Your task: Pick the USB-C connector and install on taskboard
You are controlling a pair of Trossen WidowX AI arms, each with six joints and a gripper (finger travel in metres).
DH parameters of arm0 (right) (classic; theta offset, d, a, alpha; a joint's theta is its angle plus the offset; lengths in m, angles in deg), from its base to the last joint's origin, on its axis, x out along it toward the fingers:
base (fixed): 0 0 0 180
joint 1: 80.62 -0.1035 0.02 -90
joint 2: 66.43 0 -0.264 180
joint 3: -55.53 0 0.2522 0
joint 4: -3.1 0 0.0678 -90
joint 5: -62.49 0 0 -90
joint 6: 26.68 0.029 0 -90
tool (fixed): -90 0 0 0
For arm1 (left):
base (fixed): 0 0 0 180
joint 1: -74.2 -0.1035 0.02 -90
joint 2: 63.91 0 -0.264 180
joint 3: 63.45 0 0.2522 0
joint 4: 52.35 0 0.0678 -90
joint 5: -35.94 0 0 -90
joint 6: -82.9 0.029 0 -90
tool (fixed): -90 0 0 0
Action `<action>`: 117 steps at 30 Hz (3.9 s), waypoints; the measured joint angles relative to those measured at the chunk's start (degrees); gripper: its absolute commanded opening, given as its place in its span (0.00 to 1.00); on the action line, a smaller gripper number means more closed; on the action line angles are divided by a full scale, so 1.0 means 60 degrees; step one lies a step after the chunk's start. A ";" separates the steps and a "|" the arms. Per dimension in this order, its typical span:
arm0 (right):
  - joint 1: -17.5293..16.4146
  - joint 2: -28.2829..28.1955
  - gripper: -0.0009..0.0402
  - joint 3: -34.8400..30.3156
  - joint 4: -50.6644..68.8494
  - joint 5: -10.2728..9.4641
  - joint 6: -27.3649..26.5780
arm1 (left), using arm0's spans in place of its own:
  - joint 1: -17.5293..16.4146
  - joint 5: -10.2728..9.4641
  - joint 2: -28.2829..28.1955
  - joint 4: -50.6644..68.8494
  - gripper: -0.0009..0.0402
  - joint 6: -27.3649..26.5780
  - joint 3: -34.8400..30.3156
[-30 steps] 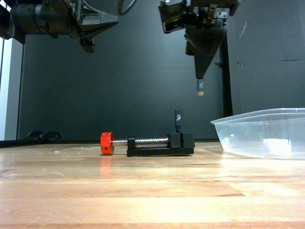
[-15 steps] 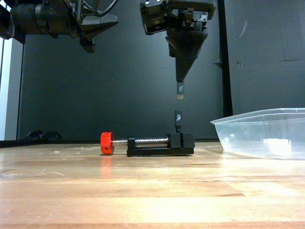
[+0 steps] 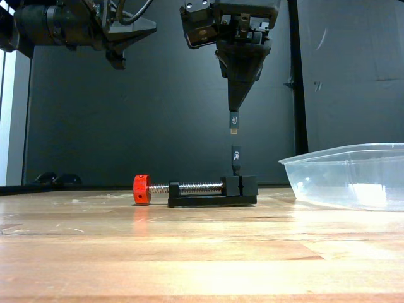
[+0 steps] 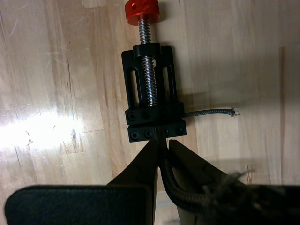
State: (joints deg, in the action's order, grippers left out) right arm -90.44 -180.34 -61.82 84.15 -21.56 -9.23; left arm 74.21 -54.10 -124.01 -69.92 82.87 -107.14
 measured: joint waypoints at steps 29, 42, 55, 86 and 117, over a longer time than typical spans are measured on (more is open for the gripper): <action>0.0000 0.0000 0.02 0.0390 -0.0328 0.0015 0.0386 | 0.0000 0.0000 0.0000 -0.0004 0.02 0.0000 -0.0004; -0.0004 0.0000 0.02 0.0510 -0.0455 0.0015 0.0302 | 0.0000 -0.0004 0.0000 -0.0004 0.02 -0.0004 -0.0004; -0.0007 0.0000 0.02 0.0572 -0.0466 0.0011 0.0255 | 0.0000 0.0000 0.0000 0.0000 0.02 0.0000 -0.0004; -0.0007 0.0073 0.02 0.1297 -0.1392 0.0022 -0.0073 | 0.0000 0.0000 0.0000 0.0000 0.02 -0.0004 0.0000; -0.0058 0.1016 0.52 0.1315 -0.0783 -0.0022 -0.0066 | 0.0000 -0.0004 0.0000 -0.0004 0.02 -0.0004 -0.0004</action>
State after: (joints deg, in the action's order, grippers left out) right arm -90.79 -174.24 -53.93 79.45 -21.69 -9.62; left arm 74.21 -54.12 -124.01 -69.94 82.85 -107.17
